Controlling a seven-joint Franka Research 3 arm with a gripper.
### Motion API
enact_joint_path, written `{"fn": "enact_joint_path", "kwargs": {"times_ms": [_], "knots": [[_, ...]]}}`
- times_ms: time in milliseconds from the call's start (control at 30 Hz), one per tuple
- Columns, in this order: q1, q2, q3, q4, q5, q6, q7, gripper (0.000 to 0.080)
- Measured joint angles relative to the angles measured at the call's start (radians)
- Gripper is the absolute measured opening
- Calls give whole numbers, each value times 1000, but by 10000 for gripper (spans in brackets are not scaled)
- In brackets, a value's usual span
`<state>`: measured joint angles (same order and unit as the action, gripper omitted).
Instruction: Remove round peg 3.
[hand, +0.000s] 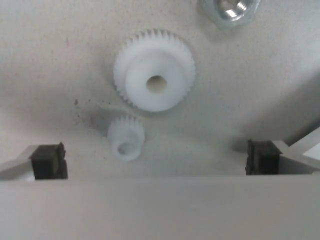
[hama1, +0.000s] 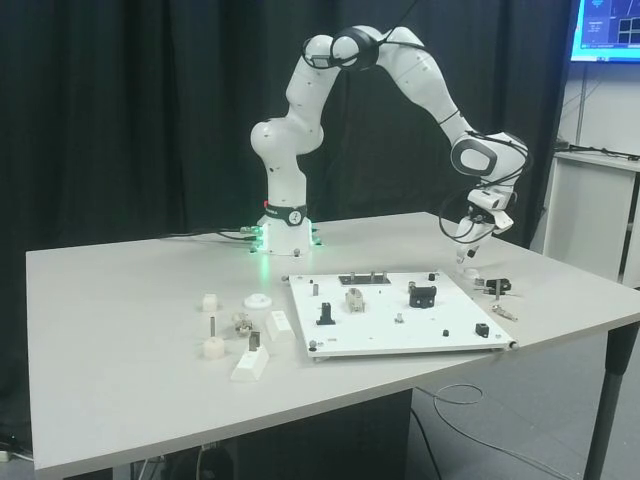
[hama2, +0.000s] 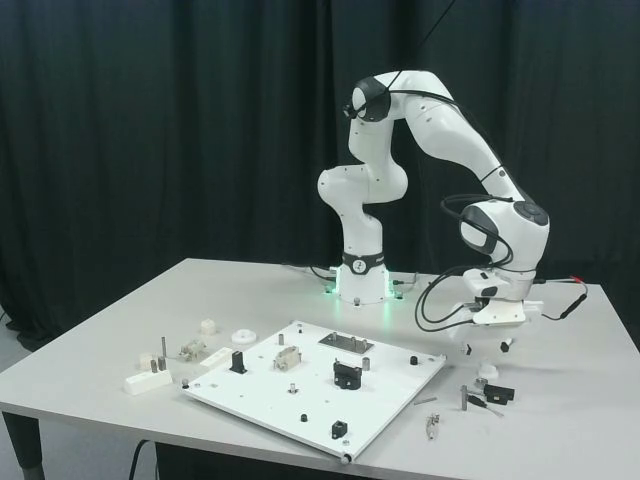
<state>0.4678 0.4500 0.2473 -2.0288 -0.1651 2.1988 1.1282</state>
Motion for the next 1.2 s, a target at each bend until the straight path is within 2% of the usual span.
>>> {"fn": "enact_joint_path", "kwargs": {"times_ms": [1200], "knots": [[15,-1,-50,22,-7,-21,-2,800]]}}
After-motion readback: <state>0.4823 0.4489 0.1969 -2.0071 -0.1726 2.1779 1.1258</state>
